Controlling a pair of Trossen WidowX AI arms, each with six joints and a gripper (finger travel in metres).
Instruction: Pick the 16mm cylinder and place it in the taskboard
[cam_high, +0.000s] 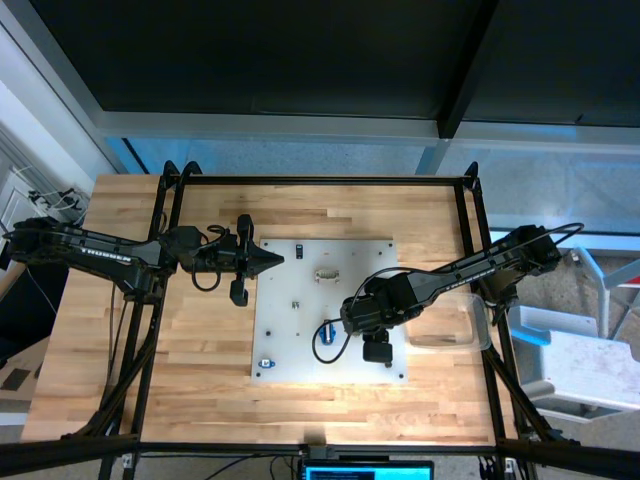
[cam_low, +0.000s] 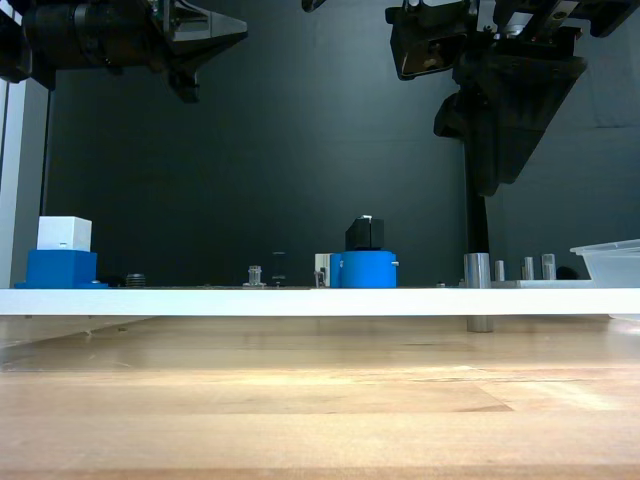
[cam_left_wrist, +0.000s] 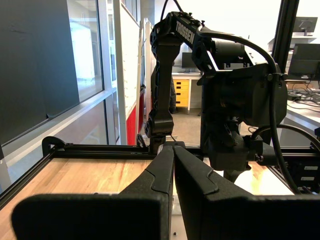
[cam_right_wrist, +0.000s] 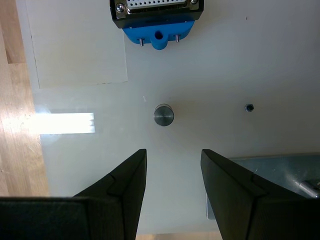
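The 16mm cylinder (cam_right_wrist: 163, 115) is a small grey metal peg standing upright in a hole of the white taskboard (cam_right_wrist: 210, 65). In the low view the cylinder (cam_low: 477, 290) pokes through the taskboard (cam_low: 200, 300) and shows below its edge. My right gripper (cam_right_wrist: 172, 152) hangs open above the peg, not touching it, with nothing between its fingers. It hovers over the taskboard's (cam_high: 290, 340) right half as the right gripper (cam_high: 372, 330) in the high view. My left gripper (cam_left_wrist: 173, 150) is shut and empty, held high at the board's left edge (cam_high: 270, 258).
A clear plastic tray (cam_high: 450, 325) lies just right of the board. On the board stand a blue fitting (cam_low: 368, 268), a blue connector (cam_right_wrist: 157, 20), a grey metal block (cam_right_wrist: 270, 175), a blue block with a white cube (cam_low: 62, 255) and three short pegs (cam_low: 527, 268).
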